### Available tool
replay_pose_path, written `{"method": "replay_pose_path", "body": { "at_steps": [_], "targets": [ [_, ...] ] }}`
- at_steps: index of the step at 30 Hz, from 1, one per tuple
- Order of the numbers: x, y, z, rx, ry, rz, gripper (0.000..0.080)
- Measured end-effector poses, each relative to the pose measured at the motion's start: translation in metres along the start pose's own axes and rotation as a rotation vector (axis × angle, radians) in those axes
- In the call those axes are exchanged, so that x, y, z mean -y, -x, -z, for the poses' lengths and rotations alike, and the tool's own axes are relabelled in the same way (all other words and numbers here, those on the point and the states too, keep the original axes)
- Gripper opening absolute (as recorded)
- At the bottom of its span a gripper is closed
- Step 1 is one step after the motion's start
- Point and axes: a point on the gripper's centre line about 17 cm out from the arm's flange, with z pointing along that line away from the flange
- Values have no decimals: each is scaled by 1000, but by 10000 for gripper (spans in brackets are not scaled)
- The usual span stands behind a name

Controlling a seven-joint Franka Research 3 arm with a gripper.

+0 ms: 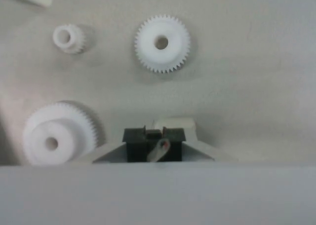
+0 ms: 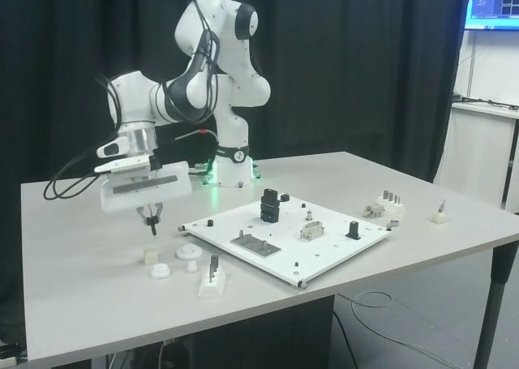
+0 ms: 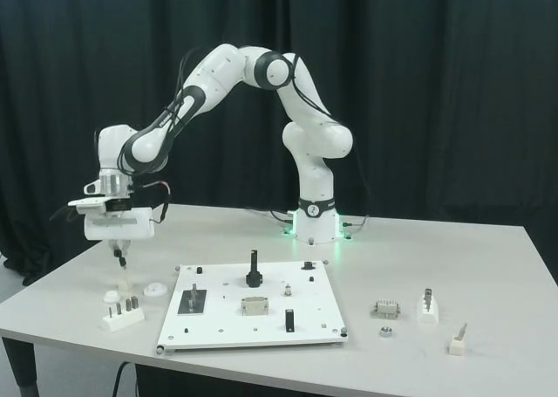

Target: Insert USB.

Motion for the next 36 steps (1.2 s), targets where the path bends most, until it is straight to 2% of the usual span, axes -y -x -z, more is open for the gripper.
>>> {"method": "replay_pose_path", "body": {
  "at_steps": [12, 36],
  "targets": [
    [3, -8, 20, -3, 15, 19, 65],
    [13, -24, 33, -19, 24, 39, 65]
  ]
}}
